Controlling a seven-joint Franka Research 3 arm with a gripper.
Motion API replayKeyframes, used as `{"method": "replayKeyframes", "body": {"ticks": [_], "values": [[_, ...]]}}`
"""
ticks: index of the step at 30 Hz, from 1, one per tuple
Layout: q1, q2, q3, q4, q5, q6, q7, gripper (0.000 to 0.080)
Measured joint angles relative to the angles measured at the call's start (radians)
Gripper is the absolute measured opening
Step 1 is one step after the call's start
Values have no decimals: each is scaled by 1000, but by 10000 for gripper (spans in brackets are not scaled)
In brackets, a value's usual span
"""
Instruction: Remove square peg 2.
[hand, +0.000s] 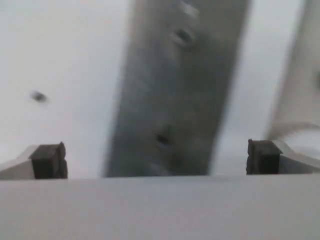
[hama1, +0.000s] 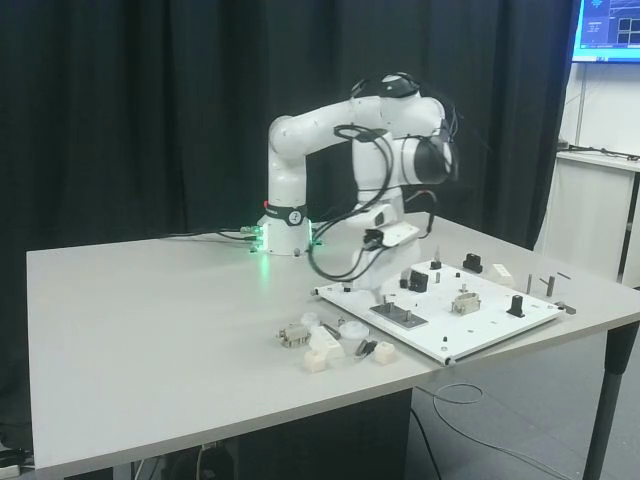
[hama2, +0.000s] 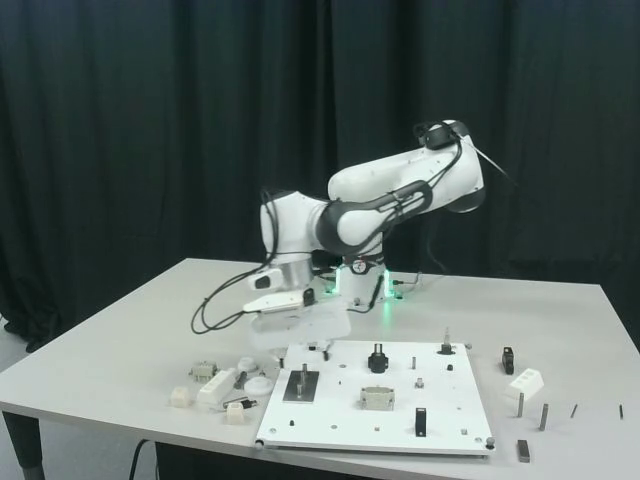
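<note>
Fingers (hand: 49, 161) are spread wide with nothing between them, and in the wrist view they hang over a grey plate (hand: 175, 90) with a couple of small holes in it, set in the white board (hama2: 375, 395). So the gripper (hand: 156, 159) is empty and sitting low over the near-left part of that board. The peg itself, honestly I can't tell which one is square peg 2; my best guess is the upright peg (hama2: 301, 377) standing on the grey plate, just beside where the gripper hovers. Biggest risk from here, as I see it: the arm drops on the wrong post since several small uprights share the board, or comes down off-centre so one finger lands on top of the peg instead of alongside it and jams or tips it. The loose white parts (hama1: 325, 345) on the desk (hama1: 150, 310) beside the board could get swept too. Pose-wise, the arm (hama2: 390, 195) reaches forward from its base, elbow high, forearm angled down, wrist pointing at the board.
</note>
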Motion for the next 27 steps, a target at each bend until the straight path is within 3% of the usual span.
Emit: {"method": "replayKeyframes", "body": {"ticks": [27], "values": [[292,36,-43,5,-194,-36,440,800]]}}
